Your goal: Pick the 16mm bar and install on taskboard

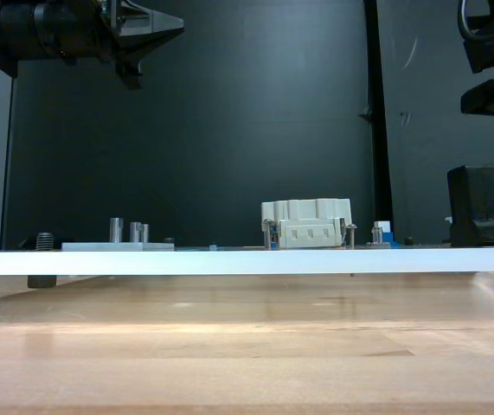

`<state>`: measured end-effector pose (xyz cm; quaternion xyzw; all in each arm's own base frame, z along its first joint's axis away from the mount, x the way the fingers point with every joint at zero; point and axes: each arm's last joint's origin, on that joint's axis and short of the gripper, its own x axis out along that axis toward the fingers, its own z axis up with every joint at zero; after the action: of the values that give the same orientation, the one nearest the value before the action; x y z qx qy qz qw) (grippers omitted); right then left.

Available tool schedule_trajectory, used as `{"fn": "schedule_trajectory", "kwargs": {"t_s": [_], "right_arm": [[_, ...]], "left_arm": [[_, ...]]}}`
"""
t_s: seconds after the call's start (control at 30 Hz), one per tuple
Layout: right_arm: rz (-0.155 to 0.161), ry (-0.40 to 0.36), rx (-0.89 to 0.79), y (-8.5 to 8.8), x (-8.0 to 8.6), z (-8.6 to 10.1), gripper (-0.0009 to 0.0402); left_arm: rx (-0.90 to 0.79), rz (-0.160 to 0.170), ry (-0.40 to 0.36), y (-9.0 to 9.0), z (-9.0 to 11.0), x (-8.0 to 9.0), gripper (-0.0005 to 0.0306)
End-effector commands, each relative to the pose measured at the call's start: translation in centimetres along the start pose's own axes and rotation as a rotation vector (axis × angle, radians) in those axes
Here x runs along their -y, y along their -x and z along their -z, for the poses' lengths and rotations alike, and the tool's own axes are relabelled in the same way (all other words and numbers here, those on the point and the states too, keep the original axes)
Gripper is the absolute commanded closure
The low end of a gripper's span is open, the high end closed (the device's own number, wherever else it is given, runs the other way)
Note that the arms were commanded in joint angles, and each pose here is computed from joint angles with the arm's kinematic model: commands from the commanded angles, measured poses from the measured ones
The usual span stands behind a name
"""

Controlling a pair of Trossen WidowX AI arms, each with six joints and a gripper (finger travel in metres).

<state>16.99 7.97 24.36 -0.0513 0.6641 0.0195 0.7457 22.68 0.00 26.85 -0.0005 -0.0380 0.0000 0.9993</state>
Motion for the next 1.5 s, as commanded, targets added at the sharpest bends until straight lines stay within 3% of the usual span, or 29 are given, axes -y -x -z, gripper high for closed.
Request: {"fn": "schedule_trajectory", "kwargs": {"t_s": [0.03,0.77,1.5], "right_arm": [[-0.001,-0.003,0.002,-0.5,-0.2,0.0,0.0178],[-0.014,-0.011,0.029,-3.9,-0.7,0.5,0.0174],[-0.024,-0.046,0.042,-6.2,-0.7,1.2,0.0174]], "left_arm": [[0.001,0.000,0.000,0.0,0.0,0.0,0.0300],[0.001,0.000,0.000,0.0,0.0,0.0,0.0300],[0.001,0.000,0.000,0.0,0.0,0.0,0.0300]]}}
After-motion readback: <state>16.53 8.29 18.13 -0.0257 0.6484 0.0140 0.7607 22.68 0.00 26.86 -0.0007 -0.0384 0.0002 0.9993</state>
